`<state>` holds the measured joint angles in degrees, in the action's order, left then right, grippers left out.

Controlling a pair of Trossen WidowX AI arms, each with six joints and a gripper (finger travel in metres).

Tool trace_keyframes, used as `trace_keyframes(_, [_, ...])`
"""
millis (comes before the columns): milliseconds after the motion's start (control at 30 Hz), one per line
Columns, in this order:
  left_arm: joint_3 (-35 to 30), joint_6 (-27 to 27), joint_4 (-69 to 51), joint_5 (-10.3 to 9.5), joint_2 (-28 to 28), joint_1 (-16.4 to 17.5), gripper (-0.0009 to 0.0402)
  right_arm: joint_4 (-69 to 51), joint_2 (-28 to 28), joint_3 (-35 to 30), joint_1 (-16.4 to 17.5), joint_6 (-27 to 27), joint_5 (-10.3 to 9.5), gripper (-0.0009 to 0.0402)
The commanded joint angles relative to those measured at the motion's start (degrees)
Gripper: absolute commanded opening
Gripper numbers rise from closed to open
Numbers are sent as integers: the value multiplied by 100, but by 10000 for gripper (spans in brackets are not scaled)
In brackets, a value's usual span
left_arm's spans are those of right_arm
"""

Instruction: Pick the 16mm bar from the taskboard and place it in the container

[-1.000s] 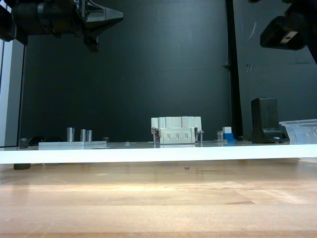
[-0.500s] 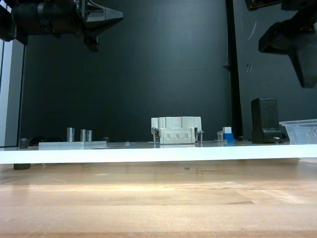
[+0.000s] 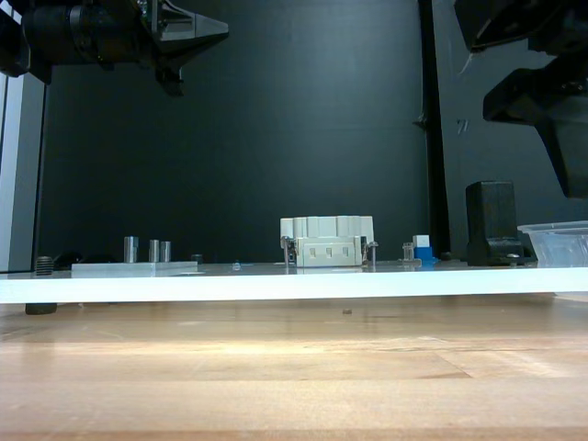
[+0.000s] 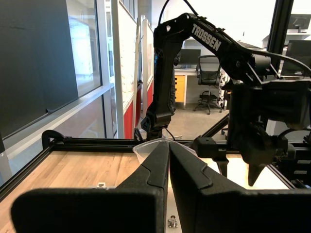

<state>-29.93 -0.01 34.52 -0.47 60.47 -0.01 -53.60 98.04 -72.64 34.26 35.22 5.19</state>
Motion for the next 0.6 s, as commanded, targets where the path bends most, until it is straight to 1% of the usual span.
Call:
trace_keyframes(33, [-2, 0, 2, 2, 2, 0, 0, 24, 70, 20, 2, -28, 0, 249])
trace_keyframes(367, [-2, 0, 2, 2, 0, 2, 0, 487, 98, 372, 24, -37, 0, 249])
trace_keyframes(433, [-2, 0, 2, 2, 2, 0, 0, 522, 101, 404, 26, -35, 44, 249])
trace_keyframes(467, [-2, 0, 2, 2, 0, 2, 0, 527, 101, 424, 26, -35, 109, 249])
trace_keyframes(500, [-2, 0, 2, 2, 0, 2, 0, 527, 101, 439, 28, -35, 129, 249])
trace_keyframes(600, [-2, 0, 2, 2, 0, 2, 0, 595, 101, 520, 31, -35, 125, 249])
